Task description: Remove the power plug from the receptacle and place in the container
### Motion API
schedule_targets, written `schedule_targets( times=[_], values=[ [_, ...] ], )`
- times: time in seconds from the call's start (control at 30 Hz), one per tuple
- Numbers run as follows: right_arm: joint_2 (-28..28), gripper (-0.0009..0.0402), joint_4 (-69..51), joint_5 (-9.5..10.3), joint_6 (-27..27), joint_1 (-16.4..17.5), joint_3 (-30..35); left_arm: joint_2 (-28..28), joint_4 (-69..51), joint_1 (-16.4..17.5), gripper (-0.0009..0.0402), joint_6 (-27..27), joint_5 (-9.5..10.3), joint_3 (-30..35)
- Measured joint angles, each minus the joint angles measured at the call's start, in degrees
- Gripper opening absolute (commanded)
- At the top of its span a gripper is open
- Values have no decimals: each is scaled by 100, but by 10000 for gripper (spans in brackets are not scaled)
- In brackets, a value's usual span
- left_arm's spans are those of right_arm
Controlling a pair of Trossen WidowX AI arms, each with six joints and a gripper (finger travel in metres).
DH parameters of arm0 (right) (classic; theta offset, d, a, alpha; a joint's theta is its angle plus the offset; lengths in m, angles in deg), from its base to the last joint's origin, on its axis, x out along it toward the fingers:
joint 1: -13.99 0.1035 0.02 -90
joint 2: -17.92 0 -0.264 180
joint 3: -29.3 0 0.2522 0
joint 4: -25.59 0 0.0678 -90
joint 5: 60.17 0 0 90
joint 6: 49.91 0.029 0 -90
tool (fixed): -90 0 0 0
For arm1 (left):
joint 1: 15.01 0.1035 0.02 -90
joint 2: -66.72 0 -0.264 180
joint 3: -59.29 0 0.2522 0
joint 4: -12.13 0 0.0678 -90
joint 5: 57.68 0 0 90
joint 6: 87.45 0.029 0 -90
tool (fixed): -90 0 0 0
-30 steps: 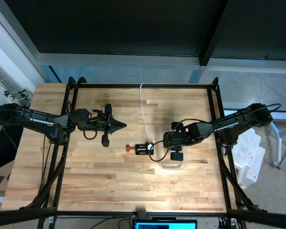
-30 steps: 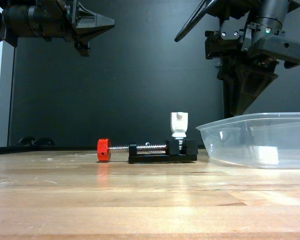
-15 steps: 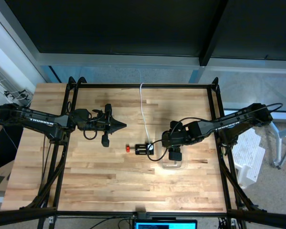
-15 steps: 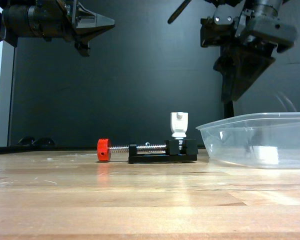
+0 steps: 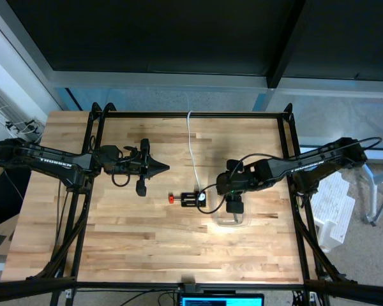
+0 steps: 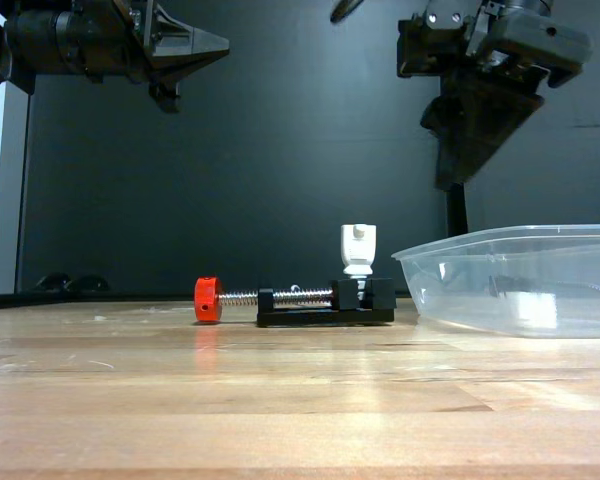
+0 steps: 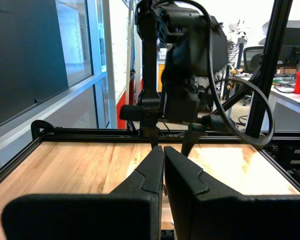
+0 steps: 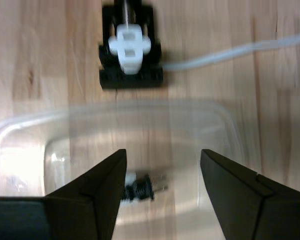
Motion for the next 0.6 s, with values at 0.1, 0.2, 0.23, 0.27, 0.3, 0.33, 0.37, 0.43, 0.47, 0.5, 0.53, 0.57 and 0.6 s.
schedule_targets(
  times=[0.1,0.2,0.23,0.27,0.3,0.33,0.37,0.43,0.47,0.5,0.53,0.57,0.6],
  values=[
    [-372,119,535,-4,-201,-166,-195,0,0,0,0,0,0,-2],
    [-739,76,953,138,-409,-367,-422,0,0,0,0,-2,0,0],
    [-826,62,1086,267,-494,-435,-483,0,0,0,0,0,0,0],
    [-896,47,1222,420,-573,-501,-535,0,0,0,0,0,0,0],
    [-968,32,1408,514,-638,-555,-603,0,0,0,0,0,0,0],
    [-1032,17,1611,595,-697,-599,-673,0,0,0,0,0,0,-2],
    [-1093,3,1803,660,-763,-634,-737,0,0,0,0,0,0,-2],
    [-1211,3,2232,868,-909,-706,-850,0,0,0,0,0,0,-2],
    [-1268,7,2415,966,-968,-750,-898,0,0,0,0,0,0,0],
    [-1327,7,2662,1067,-997,-798,-968,0,0,0,0,0,0,0],
    [-1392,6,2924,1180,-1008,-857,-1060,0,0,0,0,0,0,-2],
    [-1456,3,3233,1296,-1010,-927,-1163,0,0,0,0,0,0,-2],
    [-1506,-2,3539,1414,-1008,-1001,-1270,0,0,0,0,-2,0,0]
  ],
)
